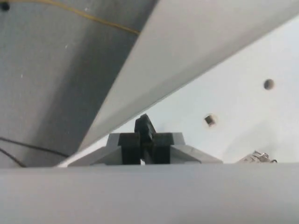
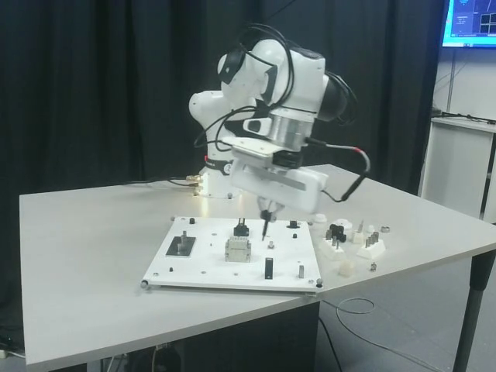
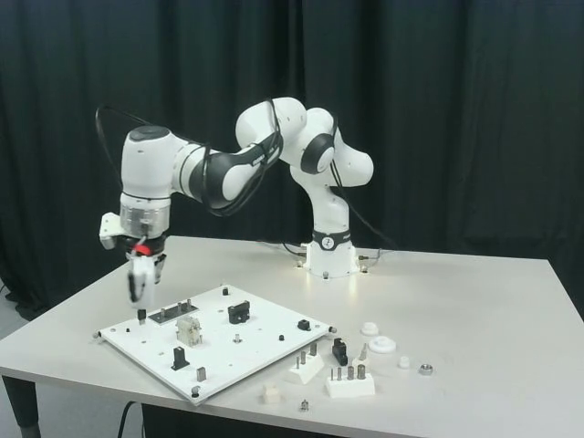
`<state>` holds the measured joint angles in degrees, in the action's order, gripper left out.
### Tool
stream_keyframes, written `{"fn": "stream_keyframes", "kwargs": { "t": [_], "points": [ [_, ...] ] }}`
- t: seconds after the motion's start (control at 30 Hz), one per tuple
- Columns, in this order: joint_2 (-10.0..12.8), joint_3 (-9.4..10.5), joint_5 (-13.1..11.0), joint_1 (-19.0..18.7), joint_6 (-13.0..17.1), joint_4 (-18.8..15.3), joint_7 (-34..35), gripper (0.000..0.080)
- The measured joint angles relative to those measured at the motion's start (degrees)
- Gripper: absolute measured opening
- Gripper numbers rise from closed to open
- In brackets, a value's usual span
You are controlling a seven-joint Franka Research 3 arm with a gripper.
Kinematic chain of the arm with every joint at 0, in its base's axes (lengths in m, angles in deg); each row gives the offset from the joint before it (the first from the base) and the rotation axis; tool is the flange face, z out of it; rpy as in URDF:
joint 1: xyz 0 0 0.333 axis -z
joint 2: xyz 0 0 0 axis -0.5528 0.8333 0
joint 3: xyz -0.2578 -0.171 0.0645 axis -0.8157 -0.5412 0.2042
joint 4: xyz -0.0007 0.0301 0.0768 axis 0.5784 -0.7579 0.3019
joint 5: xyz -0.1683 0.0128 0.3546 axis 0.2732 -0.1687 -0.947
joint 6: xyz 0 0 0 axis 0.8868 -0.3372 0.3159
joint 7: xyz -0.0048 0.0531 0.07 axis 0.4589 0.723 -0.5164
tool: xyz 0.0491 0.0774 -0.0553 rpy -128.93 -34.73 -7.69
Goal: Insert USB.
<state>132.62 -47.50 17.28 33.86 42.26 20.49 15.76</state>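
Note:
My gripper hangs over the white board, shut on a small black USB plug that points straight down. In the second room view the gripper holds the plug a little above the board, near its far left side. The wrist view shows the plug pinched between the fingers, with the board beyond it. A grey-white block stands near the board's middle. Which part on the board is the socket I cannot tell.
On the board stand a grey plate, black upright pieces and small pegs. Loose white and black parts lie on the grey table beside the board. A cable loops off the wrist.

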Motion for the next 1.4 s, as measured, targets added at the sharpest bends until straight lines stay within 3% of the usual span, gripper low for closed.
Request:
{"fn": "stream_keyframes", "kwargs": {
  "t": [0.4, 0.77, 1.07, 1.4],
  "points": [
    [-0.17, 0.2, 0.0, 2.01, -1.18, 0.17, 12.94, 0.0051],
    [-0.18, 1.93, -0.01, 2.59, -2.79, 0.18, 23.58, 0.0051],
    [-0.38, 2.12, 0.02, 2.38, -6.33, 0.47, 30.57, 0.0051],
    [-1.31, 2.11, 0.61, 2.36, -11.13, 0.5, 33.32, 0.005]
  ]
}}
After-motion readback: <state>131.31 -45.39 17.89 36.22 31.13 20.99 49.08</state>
